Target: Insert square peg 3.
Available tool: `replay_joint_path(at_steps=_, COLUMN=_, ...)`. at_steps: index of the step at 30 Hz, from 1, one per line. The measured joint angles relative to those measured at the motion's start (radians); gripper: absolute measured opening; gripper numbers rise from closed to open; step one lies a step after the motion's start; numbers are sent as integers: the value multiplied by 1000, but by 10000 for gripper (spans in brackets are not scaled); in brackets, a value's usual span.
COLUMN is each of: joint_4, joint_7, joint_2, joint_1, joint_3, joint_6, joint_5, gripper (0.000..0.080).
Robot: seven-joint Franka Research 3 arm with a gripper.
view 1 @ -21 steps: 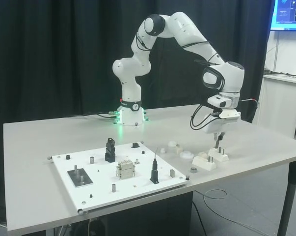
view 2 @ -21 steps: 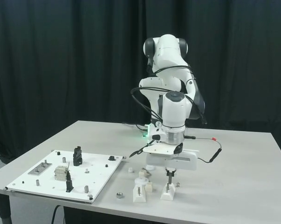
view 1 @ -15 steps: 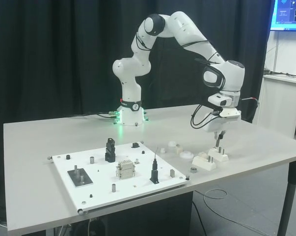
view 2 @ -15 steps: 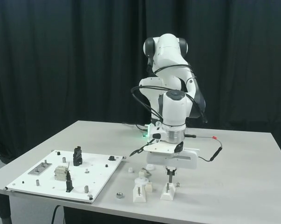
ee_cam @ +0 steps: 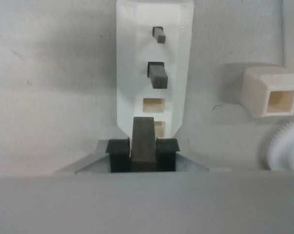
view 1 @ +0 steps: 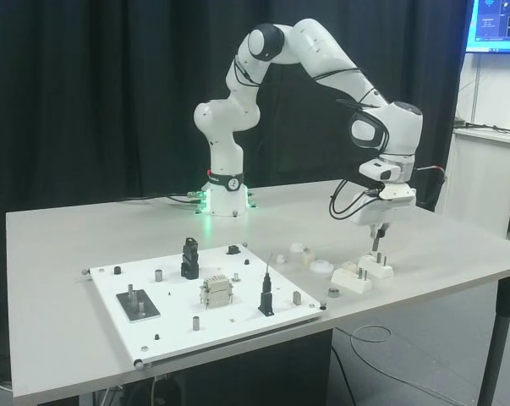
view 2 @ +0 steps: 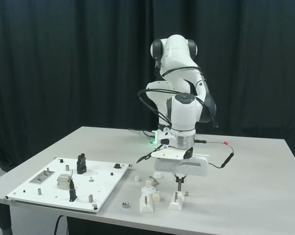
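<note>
Fingers (ee_cam: 143,152) clenched on square peg (ee_cam: 143,139), long axis vertical, held just above white peg holder (ee_cam: 154,63) at counter's (view 1: 60,245) near right edge. Holder: 4 square sockets in row; 2 far ones carry 2 smaller pegs (ee_cam: 158,75), 2 nearest fingers empty. Held peg hangs over nearest empty socket (ee_cam: 159,128). Judgement: peg clear of holder; target board (view 1: 204,296) lies well left. White cube block (ee_cam: 272,91) beside holder, hollow, empty.
</note>
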Motion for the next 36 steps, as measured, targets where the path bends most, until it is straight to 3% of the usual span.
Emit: replay_joint_path(at_steps=36, joint_4=7, joint_7=0, joint_2=-20, joint_1=-2, joint_3=-8, joint_6=-1, joint_5=7, gripper=109)
